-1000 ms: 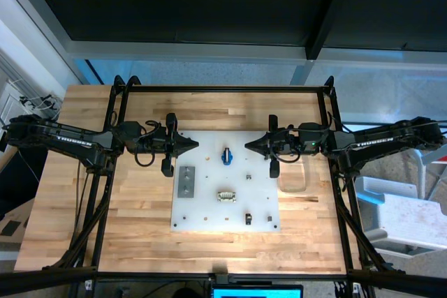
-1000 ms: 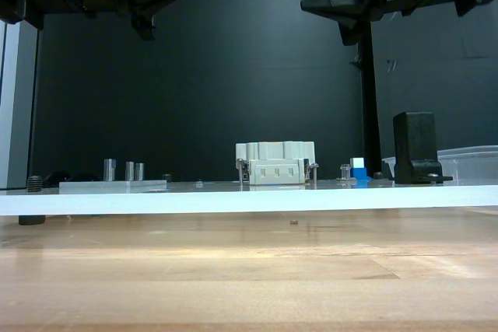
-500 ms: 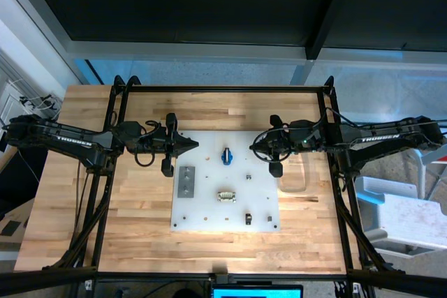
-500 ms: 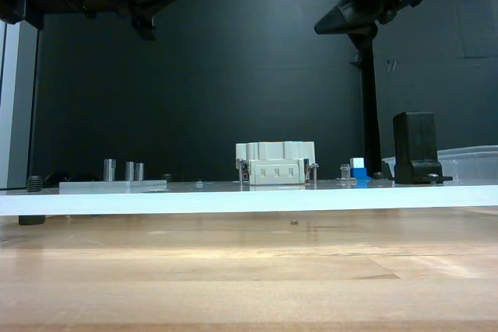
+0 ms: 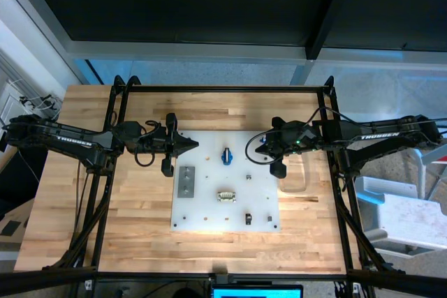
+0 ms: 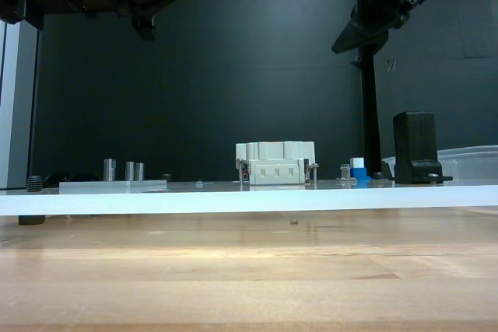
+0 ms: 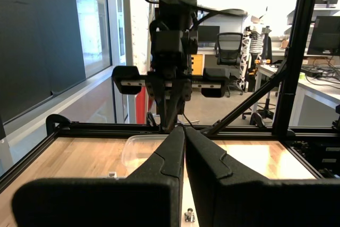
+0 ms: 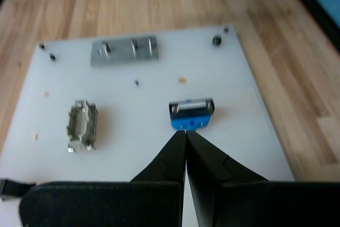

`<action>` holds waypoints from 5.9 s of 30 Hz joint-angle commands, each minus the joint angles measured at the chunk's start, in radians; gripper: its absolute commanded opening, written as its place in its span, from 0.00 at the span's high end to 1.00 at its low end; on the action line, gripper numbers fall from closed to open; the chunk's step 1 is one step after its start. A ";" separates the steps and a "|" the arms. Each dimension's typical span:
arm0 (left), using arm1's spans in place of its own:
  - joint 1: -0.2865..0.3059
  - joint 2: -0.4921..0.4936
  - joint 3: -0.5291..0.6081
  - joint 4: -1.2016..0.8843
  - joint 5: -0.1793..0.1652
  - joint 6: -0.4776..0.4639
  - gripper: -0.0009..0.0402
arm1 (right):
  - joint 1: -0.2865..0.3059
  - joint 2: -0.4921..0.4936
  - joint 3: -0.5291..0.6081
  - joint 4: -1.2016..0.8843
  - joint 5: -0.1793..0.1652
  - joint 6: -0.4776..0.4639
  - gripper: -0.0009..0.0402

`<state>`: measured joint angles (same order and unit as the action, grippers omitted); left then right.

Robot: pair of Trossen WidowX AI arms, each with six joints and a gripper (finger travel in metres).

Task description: Pick the 16mm bar from the taskboard and place it in the container

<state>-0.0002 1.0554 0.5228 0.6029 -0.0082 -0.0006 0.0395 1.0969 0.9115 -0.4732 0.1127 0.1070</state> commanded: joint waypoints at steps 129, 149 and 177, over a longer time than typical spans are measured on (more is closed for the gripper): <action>0.000 0.000 0.000 0.000 0.000 0.000 0.98 | 0.557 0.632 0.444 -0.551 -0.026 0.504 0.41; 0.000 0.000 0.000 0.000 0.000 0.000 0.98 | 0.568 0.660 0.357 -0.444 -0.026 0.487 0.41; 0.000 0.000 0.000 0.000 0.000 0.000 0.98 | 0.569 0.667 0.286 -0.349 -0.026 0.488 0.52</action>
<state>-0.0002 1.0554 0.5228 0.6029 -0.0082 -0.0002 0.6086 1.7634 1.1984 -0.8215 0.0868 0.5941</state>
